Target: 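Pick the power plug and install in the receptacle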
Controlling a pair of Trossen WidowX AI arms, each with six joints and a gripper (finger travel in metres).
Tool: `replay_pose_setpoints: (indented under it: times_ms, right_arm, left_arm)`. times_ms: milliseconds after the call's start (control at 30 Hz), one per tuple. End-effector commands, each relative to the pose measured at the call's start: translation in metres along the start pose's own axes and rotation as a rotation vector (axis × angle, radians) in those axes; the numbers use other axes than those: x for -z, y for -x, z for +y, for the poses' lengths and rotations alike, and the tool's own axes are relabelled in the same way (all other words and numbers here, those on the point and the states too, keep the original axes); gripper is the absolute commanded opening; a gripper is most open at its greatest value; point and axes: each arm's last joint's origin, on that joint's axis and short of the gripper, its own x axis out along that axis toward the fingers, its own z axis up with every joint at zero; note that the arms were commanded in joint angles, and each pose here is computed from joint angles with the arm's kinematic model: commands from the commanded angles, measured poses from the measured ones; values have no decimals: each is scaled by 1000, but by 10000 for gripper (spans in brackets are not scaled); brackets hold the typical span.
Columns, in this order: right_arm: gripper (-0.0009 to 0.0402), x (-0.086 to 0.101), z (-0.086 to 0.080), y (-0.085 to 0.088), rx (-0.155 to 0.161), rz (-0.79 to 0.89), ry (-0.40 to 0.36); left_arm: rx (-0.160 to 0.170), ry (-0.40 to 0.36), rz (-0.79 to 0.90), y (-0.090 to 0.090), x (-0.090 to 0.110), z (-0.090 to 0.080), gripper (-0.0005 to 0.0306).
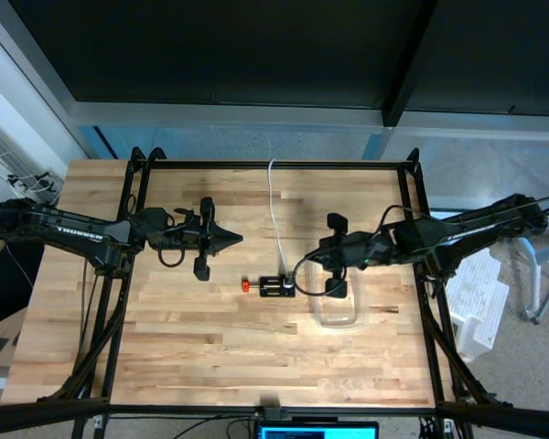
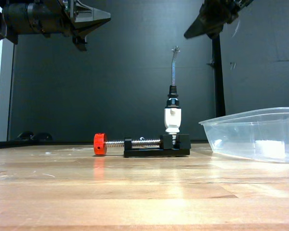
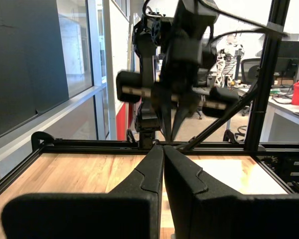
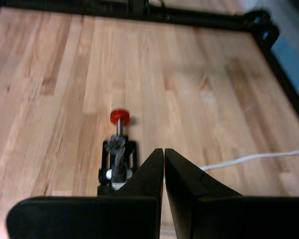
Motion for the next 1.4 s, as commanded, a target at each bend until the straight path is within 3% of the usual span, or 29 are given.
replay_pose_setpoints:
  times_ms: [33, 133, 267, 433, 633, 1000, 1167, 1267, 1400]
  right_arm:
    - [0, -1, -7, 5, -19, -66, -26]
    - [0, 4, -13, 5, -57, -134, -57]
    - [0, 15, -18, 6, -53, -238, -87]
    - [0, 28, -26, 8, -109, -355, -117]
    - [0, 37, -34, 15, -88, -490, -140]
    - [0, 46, -57, 20, -107, -591, -139]
    - [0, 46, -57, 22, -106, -599, -121]
    - [0, 46, -58, 22, -77, -604, -121]
    - [0, 45, -57, 22, -78, -612, -112]
  left_arm:
    - [0, 0, 0, 0, 0, 0, 0]
    - [0, 0, 0, 0, 0, 0, 0]
    - [0, 0, 0, 0, 0, 0, 0]
    - [0, 0, 0, 0, 0, 0, 0]
    - [0, 0, 0, 0, 0, 0, 0]
    - [0, 0, 0, 0, 0, 0, 0]
    - [0, 0, 0, 0, 0, 0, 0]
    - [0, 0, 0, 0, 0, 0, 0]
    - [0, 0, 0, 0, 0, 0, 0]
